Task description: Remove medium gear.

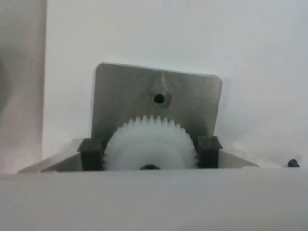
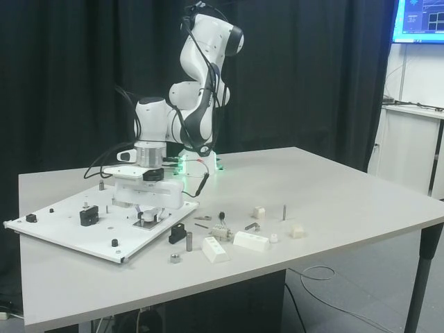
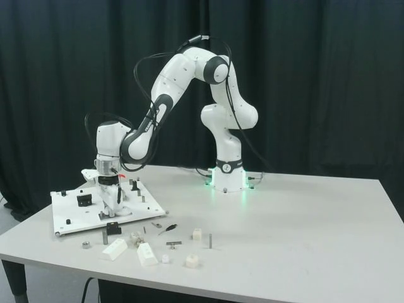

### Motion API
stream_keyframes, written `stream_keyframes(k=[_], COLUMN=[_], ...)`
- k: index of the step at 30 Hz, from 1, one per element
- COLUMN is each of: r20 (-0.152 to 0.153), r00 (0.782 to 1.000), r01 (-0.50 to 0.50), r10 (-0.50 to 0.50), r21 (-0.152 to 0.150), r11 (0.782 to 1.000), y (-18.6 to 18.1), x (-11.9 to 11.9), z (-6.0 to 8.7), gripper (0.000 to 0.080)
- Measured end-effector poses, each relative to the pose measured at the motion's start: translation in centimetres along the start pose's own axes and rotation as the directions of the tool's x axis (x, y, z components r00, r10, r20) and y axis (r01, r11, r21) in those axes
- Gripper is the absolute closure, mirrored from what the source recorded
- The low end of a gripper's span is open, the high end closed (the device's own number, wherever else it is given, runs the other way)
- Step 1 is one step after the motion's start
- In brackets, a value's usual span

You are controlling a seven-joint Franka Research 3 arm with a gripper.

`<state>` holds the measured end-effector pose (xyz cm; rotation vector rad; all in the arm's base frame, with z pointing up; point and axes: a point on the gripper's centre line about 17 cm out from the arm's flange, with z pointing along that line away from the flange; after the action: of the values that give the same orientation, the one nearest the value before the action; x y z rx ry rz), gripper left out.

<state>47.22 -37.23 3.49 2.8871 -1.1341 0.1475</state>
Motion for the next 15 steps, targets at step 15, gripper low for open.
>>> stream_keyframes(k=[15], r20=[0.017], r00=[1.0], r01=[0.002], r10=[-0.002], r21=[0.023], r11=[1.0], y=[-0.03], x=[0.08], z=[-0.58], gripper=[0.0403])
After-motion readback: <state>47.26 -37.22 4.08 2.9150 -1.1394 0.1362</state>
